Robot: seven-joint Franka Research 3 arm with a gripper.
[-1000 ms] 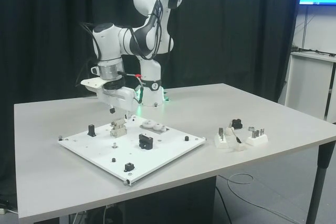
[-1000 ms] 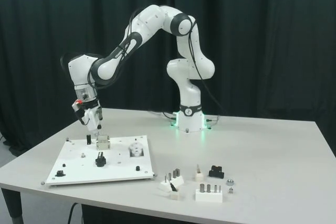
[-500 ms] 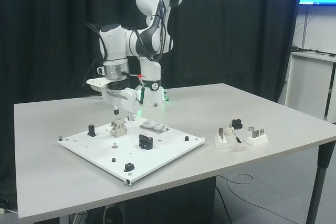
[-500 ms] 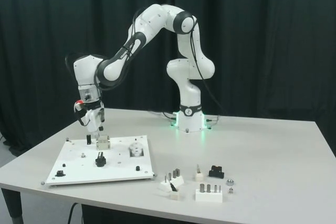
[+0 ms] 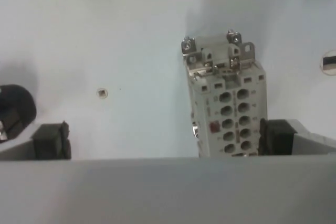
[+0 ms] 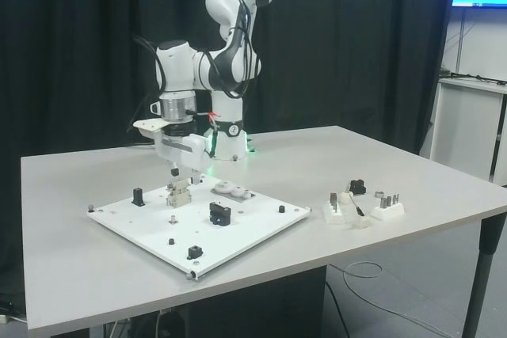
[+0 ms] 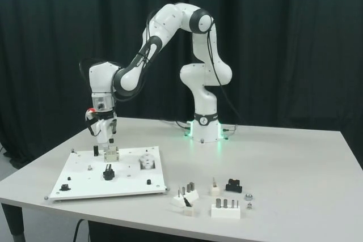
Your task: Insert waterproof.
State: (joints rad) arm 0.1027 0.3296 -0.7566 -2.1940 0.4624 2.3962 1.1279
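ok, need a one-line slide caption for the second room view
White Franka arm holds its tool just above the grey multi-pin connector block on the white assembly board.

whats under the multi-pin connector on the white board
The multi-pin connector stands on the white board, which lies on the grey table. The board surface directly beneath it is covered by the connector's own body. The end effector hovers just above it.

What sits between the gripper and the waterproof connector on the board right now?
Nothing visible. The gripper hangs just above the waterproof connector on the white board, with only air between them in both room views. In the wrist view the connector lies between the fingertips with nothing over it.
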